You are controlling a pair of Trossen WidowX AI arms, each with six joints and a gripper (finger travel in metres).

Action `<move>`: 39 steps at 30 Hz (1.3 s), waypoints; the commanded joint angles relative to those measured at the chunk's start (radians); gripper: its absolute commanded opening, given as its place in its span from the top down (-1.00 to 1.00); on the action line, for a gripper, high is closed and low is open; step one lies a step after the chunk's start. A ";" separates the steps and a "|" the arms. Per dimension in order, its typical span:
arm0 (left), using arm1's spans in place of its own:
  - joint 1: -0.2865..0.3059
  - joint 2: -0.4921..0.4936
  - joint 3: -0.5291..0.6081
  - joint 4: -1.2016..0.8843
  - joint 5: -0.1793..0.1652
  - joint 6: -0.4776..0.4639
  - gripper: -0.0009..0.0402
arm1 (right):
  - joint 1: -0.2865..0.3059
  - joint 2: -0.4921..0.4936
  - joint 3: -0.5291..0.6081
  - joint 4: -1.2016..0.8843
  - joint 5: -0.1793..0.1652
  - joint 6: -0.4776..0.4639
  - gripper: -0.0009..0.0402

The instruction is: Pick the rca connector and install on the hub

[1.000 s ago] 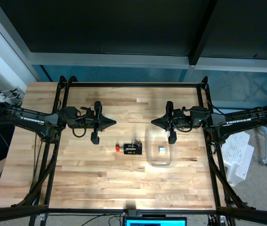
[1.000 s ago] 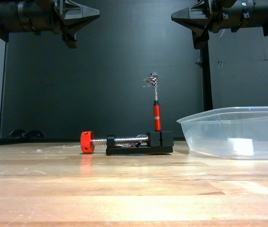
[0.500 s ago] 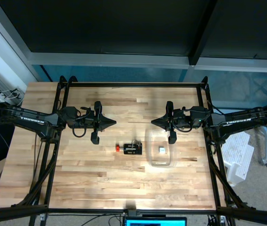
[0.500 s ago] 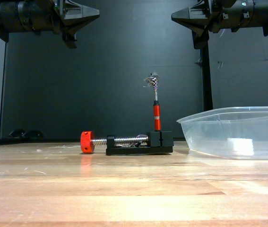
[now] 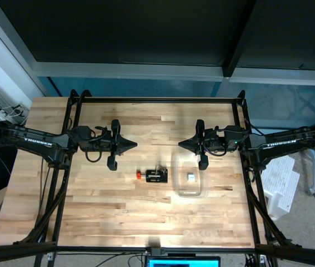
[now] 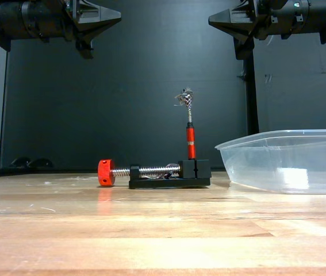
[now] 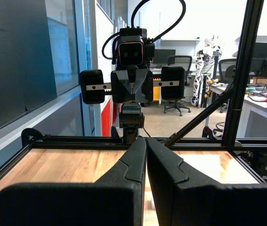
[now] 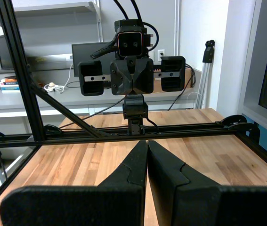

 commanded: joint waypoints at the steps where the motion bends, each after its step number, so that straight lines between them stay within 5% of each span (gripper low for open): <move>1: 0.000 0.000 0.000 0.000 0.000 0.000 0.96 | 0.000 0.000 0.000 0.000 0.000 0.000 0.96; 39: 0.000 0.000 0.000 0.000 0.000 0.000 0.96 | 0.001 0.000 0.000 0.000 0.000 0.000 0.96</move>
